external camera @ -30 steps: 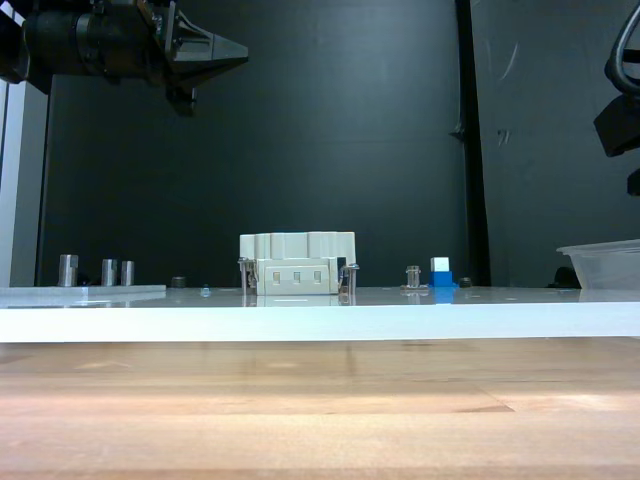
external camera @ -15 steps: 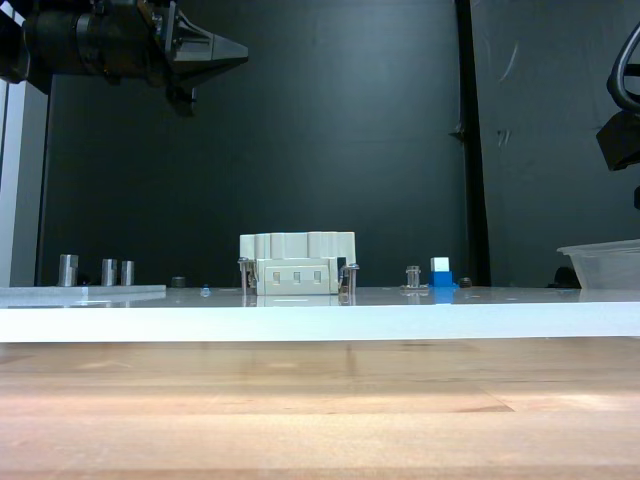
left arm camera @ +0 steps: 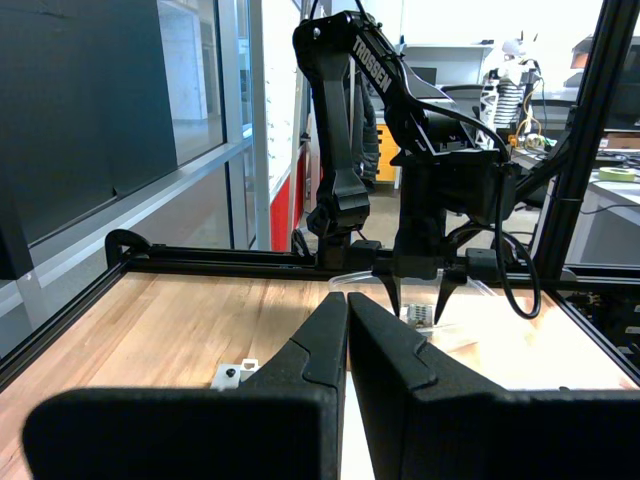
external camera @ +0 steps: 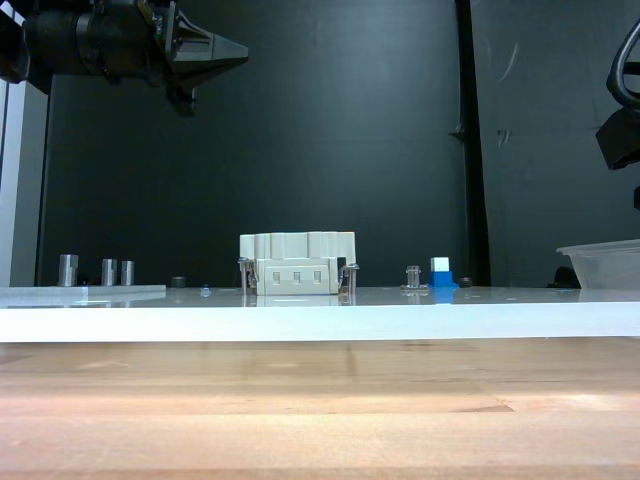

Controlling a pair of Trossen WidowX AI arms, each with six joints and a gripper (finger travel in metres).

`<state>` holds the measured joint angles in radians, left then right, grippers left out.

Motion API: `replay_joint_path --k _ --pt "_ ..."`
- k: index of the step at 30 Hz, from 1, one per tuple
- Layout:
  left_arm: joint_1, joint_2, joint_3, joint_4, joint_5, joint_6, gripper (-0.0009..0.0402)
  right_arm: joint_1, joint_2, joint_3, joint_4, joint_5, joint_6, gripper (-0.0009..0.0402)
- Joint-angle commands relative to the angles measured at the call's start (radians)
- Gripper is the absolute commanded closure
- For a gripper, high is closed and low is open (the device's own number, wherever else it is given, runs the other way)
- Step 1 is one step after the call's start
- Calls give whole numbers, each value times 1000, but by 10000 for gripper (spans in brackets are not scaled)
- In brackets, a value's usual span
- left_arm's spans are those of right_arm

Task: Remove the HAN10-E connector and place it in the container

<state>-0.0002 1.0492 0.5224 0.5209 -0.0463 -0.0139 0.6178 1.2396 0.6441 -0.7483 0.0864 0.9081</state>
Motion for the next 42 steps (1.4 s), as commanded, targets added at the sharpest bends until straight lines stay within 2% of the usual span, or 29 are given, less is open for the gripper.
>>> replay_joint_path --k 1,5,11,30,42 --pt "0 0 0 0 0 0 393 1 0 0 -1 0 0 138" --pt "0 0 0 0 0 0 393 1 0 0 -1 0 0 129" --pt "0 0 0 0 0 0 393 2 -1 15 -14 -1 -2 138" --pt "0 0 0 0 0 0 393 5 -23 180 -238 -2 -9 142" --pt "0 0 0 0 0 0 393 11 -23 182 -235 -9 -3 142"
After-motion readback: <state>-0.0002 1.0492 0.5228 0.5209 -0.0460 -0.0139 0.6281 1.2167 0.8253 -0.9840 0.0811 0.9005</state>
